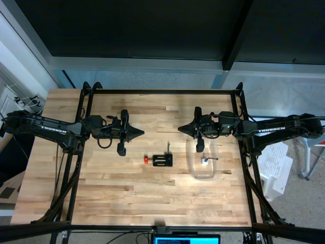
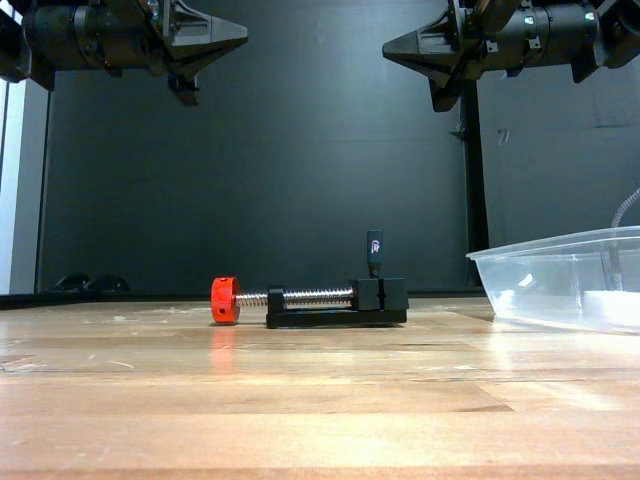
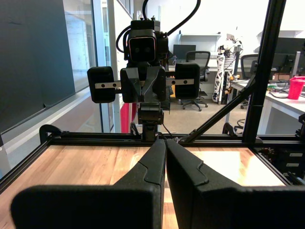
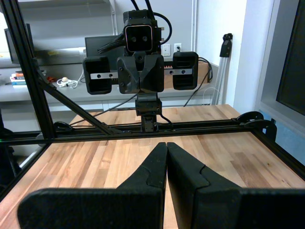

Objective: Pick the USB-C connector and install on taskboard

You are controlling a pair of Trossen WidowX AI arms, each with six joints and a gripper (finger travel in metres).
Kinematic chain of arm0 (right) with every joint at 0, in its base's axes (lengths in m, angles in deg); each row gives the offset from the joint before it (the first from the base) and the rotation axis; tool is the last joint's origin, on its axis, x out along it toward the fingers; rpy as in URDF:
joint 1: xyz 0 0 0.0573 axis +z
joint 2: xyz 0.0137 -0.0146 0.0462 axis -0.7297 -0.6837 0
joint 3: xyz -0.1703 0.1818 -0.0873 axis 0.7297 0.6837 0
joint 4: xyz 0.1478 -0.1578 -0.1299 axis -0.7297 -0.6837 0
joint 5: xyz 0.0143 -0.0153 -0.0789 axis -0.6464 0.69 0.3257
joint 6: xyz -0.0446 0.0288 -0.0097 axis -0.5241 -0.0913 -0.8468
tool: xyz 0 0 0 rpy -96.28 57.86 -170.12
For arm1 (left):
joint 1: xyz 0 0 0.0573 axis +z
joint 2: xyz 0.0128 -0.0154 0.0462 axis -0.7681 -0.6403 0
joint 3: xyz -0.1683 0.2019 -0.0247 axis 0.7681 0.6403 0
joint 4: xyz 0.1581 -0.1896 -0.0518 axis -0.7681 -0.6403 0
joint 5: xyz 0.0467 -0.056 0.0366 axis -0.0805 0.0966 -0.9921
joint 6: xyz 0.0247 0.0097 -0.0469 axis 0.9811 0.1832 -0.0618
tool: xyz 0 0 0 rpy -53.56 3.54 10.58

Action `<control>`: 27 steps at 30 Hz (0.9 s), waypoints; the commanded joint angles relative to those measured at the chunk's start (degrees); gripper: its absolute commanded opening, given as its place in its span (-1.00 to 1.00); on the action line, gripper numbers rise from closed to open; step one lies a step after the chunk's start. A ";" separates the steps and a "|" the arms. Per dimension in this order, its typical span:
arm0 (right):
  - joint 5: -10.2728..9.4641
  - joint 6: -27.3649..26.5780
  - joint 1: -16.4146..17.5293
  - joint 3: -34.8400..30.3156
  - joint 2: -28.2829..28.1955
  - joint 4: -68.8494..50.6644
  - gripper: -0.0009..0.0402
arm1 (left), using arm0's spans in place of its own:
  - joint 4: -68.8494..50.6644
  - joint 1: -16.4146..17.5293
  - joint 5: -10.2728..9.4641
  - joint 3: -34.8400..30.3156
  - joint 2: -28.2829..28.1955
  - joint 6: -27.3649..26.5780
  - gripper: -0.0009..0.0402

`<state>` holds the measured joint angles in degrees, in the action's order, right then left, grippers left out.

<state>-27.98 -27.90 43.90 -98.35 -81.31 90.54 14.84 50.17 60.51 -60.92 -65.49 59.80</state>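
Even overhead light covers the table [image 1: 127, 193], bright and almost shadowless from above. At table level, the left gripper [image 2: 240, 38] and right gripper [image 2: 390, 46], both closed and high above the taskboard [image 2: 380, 298], show as near-black shapes against a dark wall. The boards nearest the lens are soft, and a pale sheen lies on the wood below the right gripper, beside the tray [image 2: 560, 275]. Beyond the left gripper's fingertips, the office background glares white.

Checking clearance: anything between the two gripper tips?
No. High view: left gripper and right gripper, both shut, point at each other above bare table; the taskboard lies nearer the camera, outside that gap.
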 commanded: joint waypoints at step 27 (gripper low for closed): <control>0.09 2.23 0.98 -9.51 1.97 -29.86 -0.96 | 0.02 0.00 0.02 -0.02 0.00 0.02 -0.96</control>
<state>-27.95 -25.80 44.49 -106.37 -79.34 64.57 14.84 50.17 60.54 -60.92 -65.49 59.80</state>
